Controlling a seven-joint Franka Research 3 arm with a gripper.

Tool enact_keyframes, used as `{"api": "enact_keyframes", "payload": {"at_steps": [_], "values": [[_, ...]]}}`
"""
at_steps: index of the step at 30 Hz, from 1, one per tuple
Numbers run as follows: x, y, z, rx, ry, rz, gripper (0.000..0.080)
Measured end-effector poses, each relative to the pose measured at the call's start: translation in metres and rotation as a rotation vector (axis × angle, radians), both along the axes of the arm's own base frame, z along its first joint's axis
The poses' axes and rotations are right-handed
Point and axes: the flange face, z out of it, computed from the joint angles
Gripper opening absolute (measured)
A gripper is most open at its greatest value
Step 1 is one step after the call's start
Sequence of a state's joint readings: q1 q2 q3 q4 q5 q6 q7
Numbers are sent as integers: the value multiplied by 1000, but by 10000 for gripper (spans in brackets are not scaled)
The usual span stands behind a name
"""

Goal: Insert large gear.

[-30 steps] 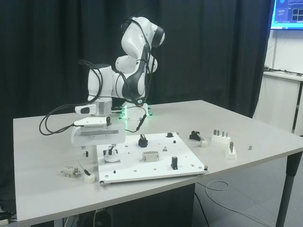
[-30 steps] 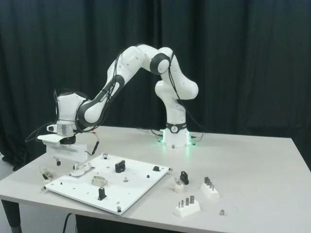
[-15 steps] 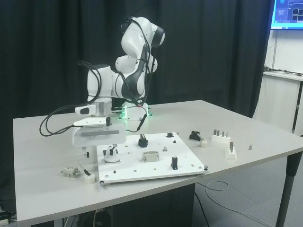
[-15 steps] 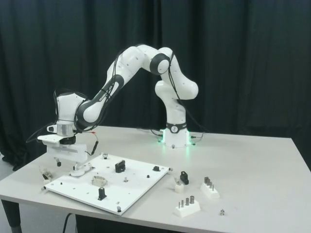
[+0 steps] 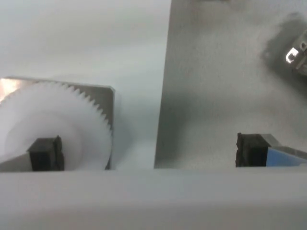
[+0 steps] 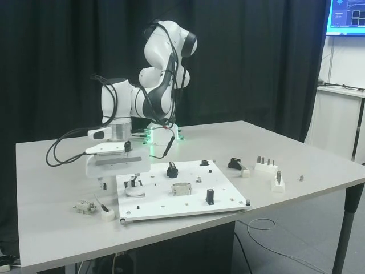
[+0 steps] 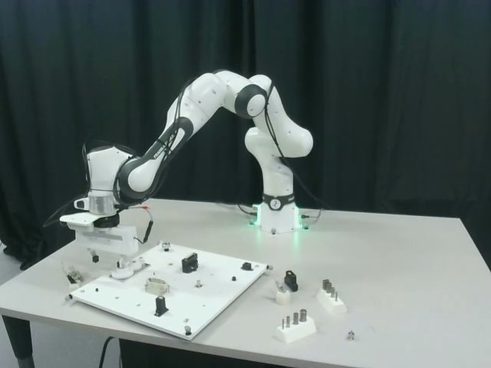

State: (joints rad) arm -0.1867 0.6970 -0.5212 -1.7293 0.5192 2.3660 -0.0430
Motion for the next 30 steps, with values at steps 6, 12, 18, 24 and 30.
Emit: {"api": "enact_keyframes", "payload": {"at_steps": [6, 12, 18, 24, 30], "values": [[0, 0, 0, 4, 3, 0, 800], [1, 0, 0, 5, 4, 2, 800], [3, 0, -1, 4, 4, 4, 800], [6, 0, -1, 1, 4, 8, 800], [7, -2, -2, -3, 4, 9, 800]]}}
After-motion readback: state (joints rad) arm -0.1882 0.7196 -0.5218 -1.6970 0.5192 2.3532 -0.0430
